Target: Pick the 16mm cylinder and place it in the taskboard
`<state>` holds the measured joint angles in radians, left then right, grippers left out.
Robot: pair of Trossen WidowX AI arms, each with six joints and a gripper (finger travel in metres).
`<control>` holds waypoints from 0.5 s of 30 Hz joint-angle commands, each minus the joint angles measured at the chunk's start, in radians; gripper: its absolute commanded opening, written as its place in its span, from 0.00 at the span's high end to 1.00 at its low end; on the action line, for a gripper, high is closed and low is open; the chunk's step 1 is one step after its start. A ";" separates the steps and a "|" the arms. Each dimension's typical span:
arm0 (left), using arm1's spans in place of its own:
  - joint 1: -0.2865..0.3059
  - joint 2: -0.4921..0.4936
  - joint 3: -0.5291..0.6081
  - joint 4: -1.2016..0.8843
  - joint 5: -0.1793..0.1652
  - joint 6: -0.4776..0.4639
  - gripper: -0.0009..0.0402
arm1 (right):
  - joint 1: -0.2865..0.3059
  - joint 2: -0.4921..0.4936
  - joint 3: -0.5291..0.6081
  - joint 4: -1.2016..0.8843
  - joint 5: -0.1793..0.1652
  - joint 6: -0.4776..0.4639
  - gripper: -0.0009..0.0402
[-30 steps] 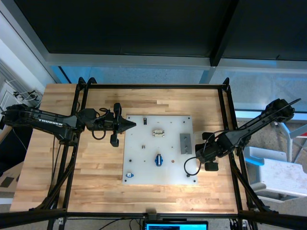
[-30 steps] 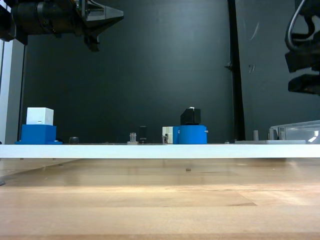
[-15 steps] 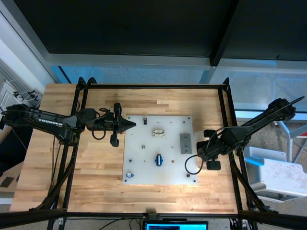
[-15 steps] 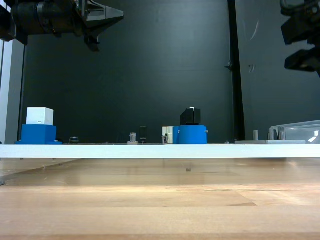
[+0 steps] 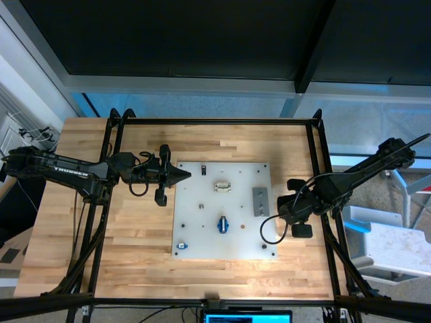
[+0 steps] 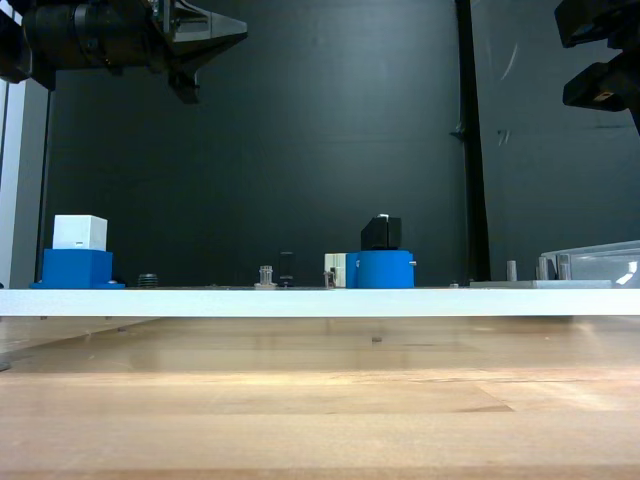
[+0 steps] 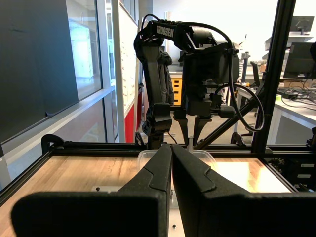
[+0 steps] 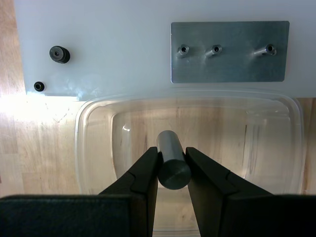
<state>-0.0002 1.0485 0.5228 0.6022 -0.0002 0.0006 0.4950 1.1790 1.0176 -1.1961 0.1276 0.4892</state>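
Note:
My right gripper (image 8: 172,167) is shut on the 16mm cylinder (image 8: 173,170), a dull-grey metal peg held end-on between the fingers. It hangs above a clear plastic tray (image 8: 96,148), just off the right edge of the white taskboard (image 8: 113,44). From above, the right gripper (image 5: 285,212) is beside the board (image 5: 202,229); the low view shows it (image 6: 600,55) high up. The left gripper (image 5: 187,174) is shut on nothing and hovers high (image 6: 240,27) at the board's left edge.
A grey block (image 8: 229,52) with three small pegs lies on the board right next to the tray. A blue upright part (image 5: 223,224), a small connector (image 5: 222,186) and a blue-and-white part (image 6: 78,262) stand on the board. Black frame rails (image 5: 215,122) run around the table.
The right gripper has risen with the cylinder in it, drifting slightly farther over the tray. The left arm has not moved.

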 commanded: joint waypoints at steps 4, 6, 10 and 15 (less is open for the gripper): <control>0.000 0.000 0.000 0.000 0.000 0.000 0.98 | 0.000 0.001 0.000 -0.001 0.000 0.001 0.91; 0.000 0.000 0.000 0.000 0.000 0.000 0.98 | 0.000 0.001 0.000 -0.001 0.000 0.000 0.91; 0.000 0.000 0.000 0.000 0.000 0.000 0.98 | 0.000 0.007 0.000 0.000 -0.001 0.000 0.91; 0.000 0.000 0.000 0.000 0.000 0.000 0.98 | -0.009 0.029 0.003 0.009 -0.001 -0.002 0.91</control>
<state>-0.0002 1.0485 0.5228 0.6022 -0.0002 0.0006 0.4900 1.1995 1.0176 -1.1904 0.1268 0.4889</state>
